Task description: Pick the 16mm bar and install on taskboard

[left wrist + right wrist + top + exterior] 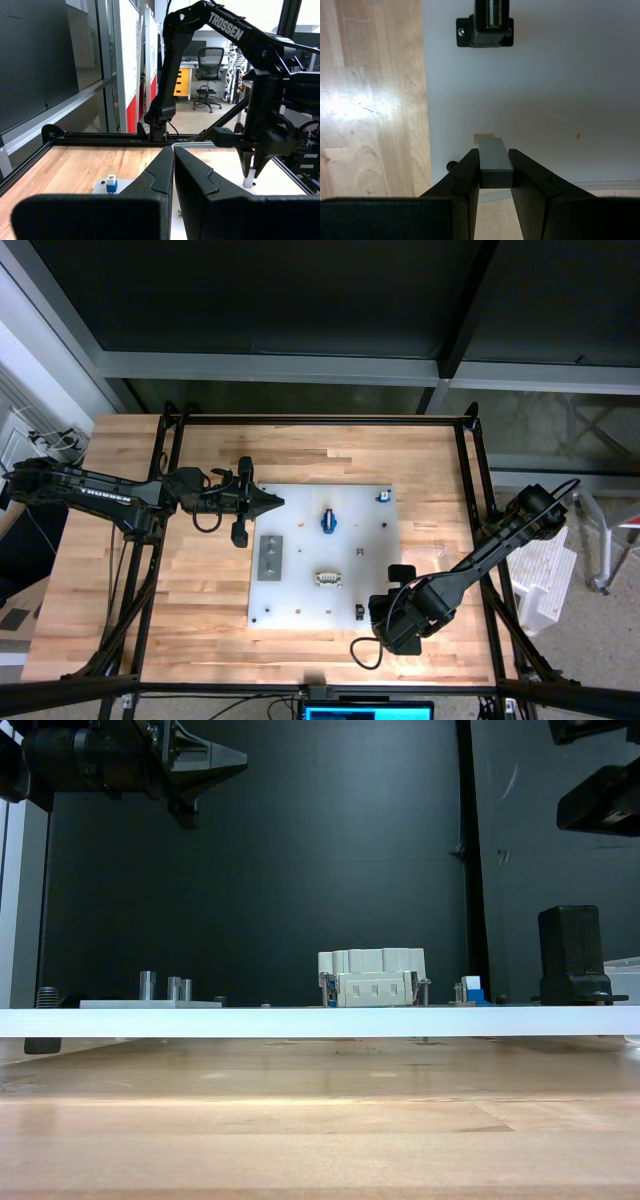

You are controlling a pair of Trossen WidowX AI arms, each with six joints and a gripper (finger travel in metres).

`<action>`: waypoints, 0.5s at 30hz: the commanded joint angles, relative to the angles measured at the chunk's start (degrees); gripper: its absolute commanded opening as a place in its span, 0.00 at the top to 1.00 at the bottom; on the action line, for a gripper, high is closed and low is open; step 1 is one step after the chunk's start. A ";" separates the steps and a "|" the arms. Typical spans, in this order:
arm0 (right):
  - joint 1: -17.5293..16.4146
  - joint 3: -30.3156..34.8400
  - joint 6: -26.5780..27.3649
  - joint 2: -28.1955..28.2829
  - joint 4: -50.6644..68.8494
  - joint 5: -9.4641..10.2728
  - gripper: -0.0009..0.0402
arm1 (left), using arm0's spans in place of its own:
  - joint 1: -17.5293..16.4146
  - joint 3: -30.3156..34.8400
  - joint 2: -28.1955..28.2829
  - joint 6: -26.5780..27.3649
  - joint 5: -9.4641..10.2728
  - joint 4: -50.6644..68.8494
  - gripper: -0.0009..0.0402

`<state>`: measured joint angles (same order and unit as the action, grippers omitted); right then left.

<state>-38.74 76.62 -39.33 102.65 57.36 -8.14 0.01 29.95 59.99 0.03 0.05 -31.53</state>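
Right claw point(494, 154) grips the 16mm bar point(495, 159) over the taskboard point(560, 75), black connector point(485, 25) ahead; left claw point(272, 502), closed, hovers at its left edge.

1. High view: looked down and away from above the table's point(200, 590) near edge, far enough to hold the taskboard point(300, 515), the left gripper point(272, 502) over its left edge and the right gripper point(385, 618) over its near right corner.
2. Low view: looked level along the table from its near edge, close to the taskboard's rim, well below the left gripper.
3. Left wrist view: looked along the left gripper, closed tight, across the taskboard toward the right arm point(220, 30).
4. Right wrist view: looked straight down past the right gripper, clamped on the 16mm bar point(495, 161), very near the taskboard.
5. Shared with the high and low views the black connector point(485, 22) just ahead of the right gripper.
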 commanded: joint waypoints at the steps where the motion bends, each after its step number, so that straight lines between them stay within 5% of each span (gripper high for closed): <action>1: -0.04 -0.63 -0.31 0.00 -0.81 0.07 0.95 | 0.00 0.00 0.02 -0.02 -0.02 0.00 0.98; 15: -0.13 -2.14 -0.46 0.00 -2.91 0.13 0.95 | 0.00 0.00 0.02 -0.02 -0.02 0.00 0.98</action>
<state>-38.85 74.52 -39.77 102.65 54.61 -7.97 0.01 29.93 59.99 0.01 0.05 -31.53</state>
